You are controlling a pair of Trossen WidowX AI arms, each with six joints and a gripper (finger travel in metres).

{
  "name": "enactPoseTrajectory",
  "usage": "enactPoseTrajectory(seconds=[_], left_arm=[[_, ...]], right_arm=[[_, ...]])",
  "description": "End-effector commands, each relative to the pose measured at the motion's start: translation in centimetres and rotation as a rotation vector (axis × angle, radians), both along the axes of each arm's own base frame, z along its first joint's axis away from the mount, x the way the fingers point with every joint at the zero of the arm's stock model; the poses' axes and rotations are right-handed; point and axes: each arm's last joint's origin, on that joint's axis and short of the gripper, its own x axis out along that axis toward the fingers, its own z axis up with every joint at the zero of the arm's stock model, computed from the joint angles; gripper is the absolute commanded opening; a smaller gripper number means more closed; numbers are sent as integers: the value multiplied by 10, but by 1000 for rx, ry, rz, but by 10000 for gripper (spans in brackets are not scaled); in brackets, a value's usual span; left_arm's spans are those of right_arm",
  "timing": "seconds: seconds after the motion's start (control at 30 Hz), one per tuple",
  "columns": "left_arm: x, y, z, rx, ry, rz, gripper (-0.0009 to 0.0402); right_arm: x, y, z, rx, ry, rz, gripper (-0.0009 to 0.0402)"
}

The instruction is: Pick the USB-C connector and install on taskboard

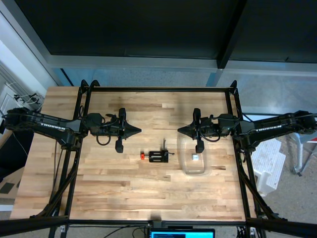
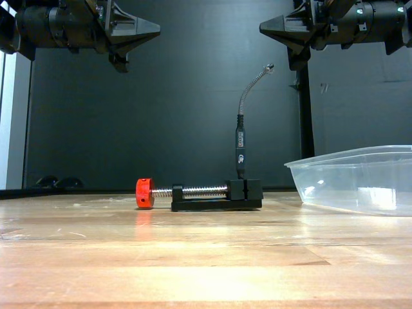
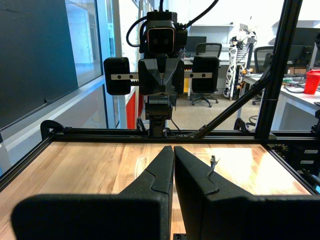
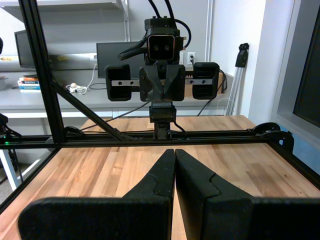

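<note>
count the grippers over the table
2. The left gripper hangs high over the table, left of the taskboard; the right gripper hangs high to its right. Both are shut and empty, tips facing each other. None looks hidden.

Cropped and hidden
Left gripper [image 2: 157, 28] and right gripper [image 2: 262, 28] were cut off; below them, the taskboard [image 2: 215, 195] hid the USB-C connector [image 2: 240, 145] tip.

Your table [image 1: 124, 198] is pale wood planking, smooth with a soft sheen. Near its middle, the taskboard [image 2: 215, 195] is matt black, with a bright threaded metal screw [image 2: 199, 191] and a red-orange knob [image 2: 145, 193]. The USB-C connector [image 2: 239, 147] standing on it is dark, and its neck [image 2: 252, 80] is ribbed metal. Toward the right edge, the tray [image 2: 335, 187] is clear glossy plastic. The left gripper [image 1: 140, 131] and right gripper [image 1: 179, 131], above the table's middle with fingers pressed together, look matt black.
</note>
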Motion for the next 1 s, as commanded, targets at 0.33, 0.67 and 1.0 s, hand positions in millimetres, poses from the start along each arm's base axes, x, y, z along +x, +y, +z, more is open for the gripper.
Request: enactPoseTrajectory(seconds=[0.33,0.67,1.0], left_arm=[[0,0,0,0,0,0,0],[0,0,0,0,0,0,0],[0,0,0,0,0,0,0]], right_arm=[[0,0,0,5,3,-1,0],[0,0,0,7,4,7,0],[0,-4,-1,12,11,-2,0]])
